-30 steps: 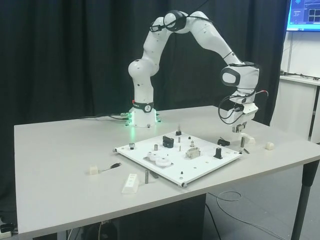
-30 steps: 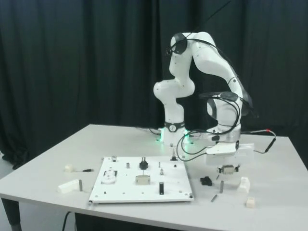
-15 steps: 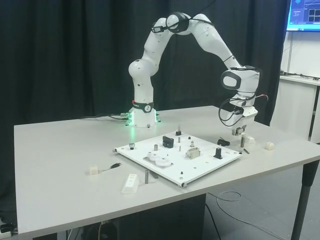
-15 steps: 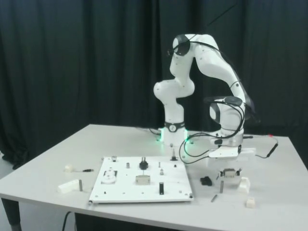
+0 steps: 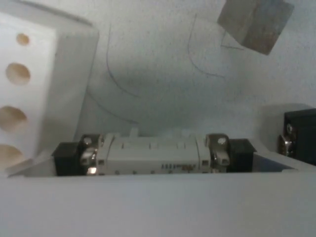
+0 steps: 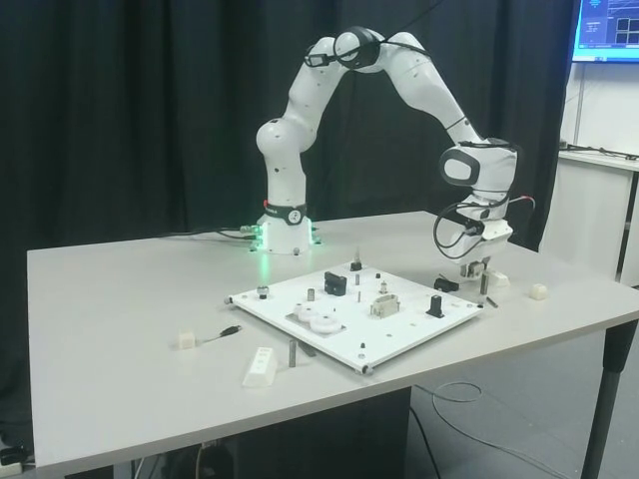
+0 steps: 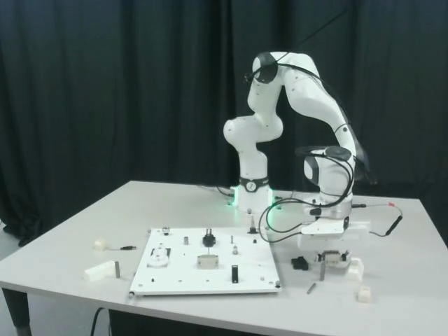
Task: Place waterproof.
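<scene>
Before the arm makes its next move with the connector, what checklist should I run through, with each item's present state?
1. Connector held between the fingers of the end effector: ok, the wrist view shows it clamped at both ends.
2. Connector level in the grip: ok, it sits level across the wrist view.
3. End effector low over the grey table, beside the white board rather than over it: ok.
4. White holed block close beside the connector: not ok, little room.
5. Connector touching the table: cannot tell.
6. Black part near one end: cannot tell whether it is clear.
</scene>
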Action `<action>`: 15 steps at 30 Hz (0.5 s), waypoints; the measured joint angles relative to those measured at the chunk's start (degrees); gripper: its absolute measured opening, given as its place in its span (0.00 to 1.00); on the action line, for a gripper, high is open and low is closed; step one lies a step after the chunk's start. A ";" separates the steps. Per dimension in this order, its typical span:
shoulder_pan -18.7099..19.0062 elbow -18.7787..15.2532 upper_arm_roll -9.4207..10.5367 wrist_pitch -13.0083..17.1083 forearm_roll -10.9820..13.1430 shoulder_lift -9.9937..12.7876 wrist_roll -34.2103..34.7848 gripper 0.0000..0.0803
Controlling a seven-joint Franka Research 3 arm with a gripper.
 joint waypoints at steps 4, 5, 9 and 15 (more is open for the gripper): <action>0.00 0.00 0.02 0.24 0.00 0.35 0.56 0.77; 0.00 0.00 0.03 0.30 0.00 0.40 0.64 0.77; 0.00 0.03 0.03 0.67 0.01 0.43 0.94 0.81; -0.01 0.43 -0.04 0.83 0.01 0.23 1.11 0.96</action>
